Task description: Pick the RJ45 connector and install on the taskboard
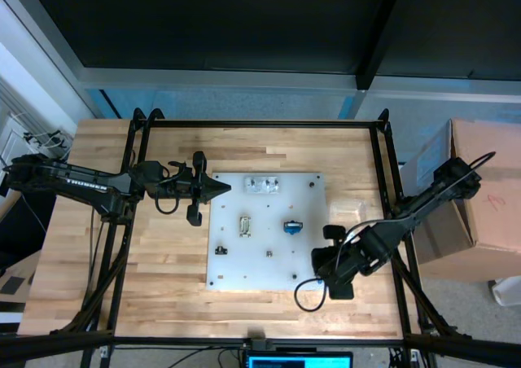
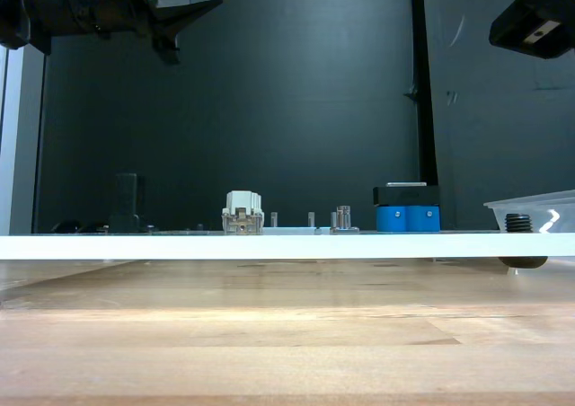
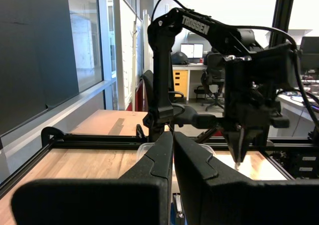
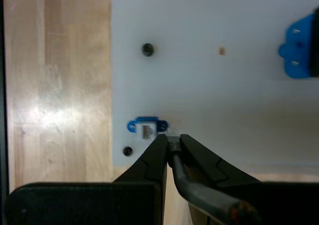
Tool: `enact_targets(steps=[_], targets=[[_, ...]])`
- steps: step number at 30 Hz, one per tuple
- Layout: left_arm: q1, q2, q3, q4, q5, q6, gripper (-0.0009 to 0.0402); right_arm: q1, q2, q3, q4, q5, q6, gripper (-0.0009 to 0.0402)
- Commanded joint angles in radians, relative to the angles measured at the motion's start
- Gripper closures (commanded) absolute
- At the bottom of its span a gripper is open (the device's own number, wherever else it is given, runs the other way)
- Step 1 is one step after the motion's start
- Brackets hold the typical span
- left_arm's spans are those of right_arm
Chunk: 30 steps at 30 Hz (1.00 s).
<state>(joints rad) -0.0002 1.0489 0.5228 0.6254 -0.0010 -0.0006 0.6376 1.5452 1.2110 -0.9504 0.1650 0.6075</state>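
Only your right wrist view shows the RJ45 connector (image 4: 173,145), pinched in the right gripper (image 4: 169,139) just beside the taskboard (image 4: 224,95)'s blue socket (image 4: 147,127). The left gripper (image 1: 224,188) hangs closed over the board's left edge.

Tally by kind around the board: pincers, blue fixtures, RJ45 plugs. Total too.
Pincers: 2 (left pincer shut, raised over board's left edge; right pincer shut on plug, over board's near right corner)
Blue fixtures: 2 (small port, large mount)
RJ45 plugs: 1 (held beside small port, not seated)
Total: 5
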Motion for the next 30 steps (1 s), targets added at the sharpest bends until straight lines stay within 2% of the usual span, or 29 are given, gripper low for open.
enact_targets(steps=[1,30], targets=[[0.000,0.000,0.000,0.000,0.000,0.000,0.0392,0.015,0.018,0.005,0.006,0.002,0.015,0.0393],[0.000,0.000,0.000,0.000,0.000,0.000,0.0392,0.055,0.062,-0.027,0.065,0.022,0.029,0.0393]])
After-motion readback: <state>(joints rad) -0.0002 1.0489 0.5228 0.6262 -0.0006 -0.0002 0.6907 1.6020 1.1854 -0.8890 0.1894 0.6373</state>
